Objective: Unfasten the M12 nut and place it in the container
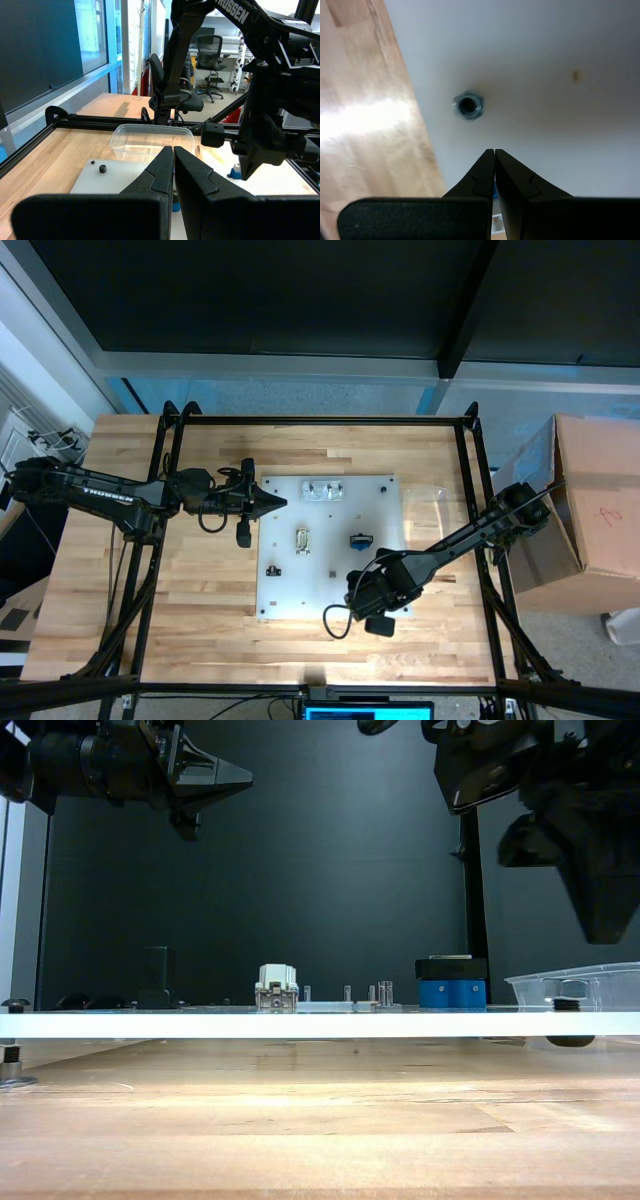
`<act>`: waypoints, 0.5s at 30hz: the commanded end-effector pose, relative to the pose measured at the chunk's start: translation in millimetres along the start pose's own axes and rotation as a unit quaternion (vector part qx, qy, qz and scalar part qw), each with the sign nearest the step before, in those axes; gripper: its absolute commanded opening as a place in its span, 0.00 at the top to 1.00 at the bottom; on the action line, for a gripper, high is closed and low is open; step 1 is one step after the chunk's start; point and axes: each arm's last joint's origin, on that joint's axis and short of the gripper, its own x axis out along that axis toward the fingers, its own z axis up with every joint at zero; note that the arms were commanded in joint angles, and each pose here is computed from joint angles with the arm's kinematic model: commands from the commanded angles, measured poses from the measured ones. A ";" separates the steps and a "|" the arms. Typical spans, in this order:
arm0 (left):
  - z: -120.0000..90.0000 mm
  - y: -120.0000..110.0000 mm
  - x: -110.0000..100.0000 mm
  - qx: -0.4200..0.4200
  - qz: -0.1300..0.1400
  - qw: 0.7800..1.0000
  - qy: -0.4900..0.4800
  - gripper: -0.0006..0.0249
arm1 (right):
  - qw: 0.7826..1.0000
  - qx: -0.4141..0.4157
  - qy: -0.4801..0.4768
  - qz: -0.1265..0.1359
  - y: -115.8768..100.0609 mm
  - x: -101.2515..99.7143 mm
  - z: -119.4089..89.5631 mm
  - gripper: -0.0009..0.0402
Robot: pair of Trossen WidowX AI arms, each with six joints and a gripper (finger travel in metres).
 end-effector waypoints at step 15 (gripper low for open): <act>0.0 0.0 0.0 0.000 0.000 1.000 0.000 0.98 | 1.000 0.009 -0.021 0.009 8.7 -5.9 11.3 0.48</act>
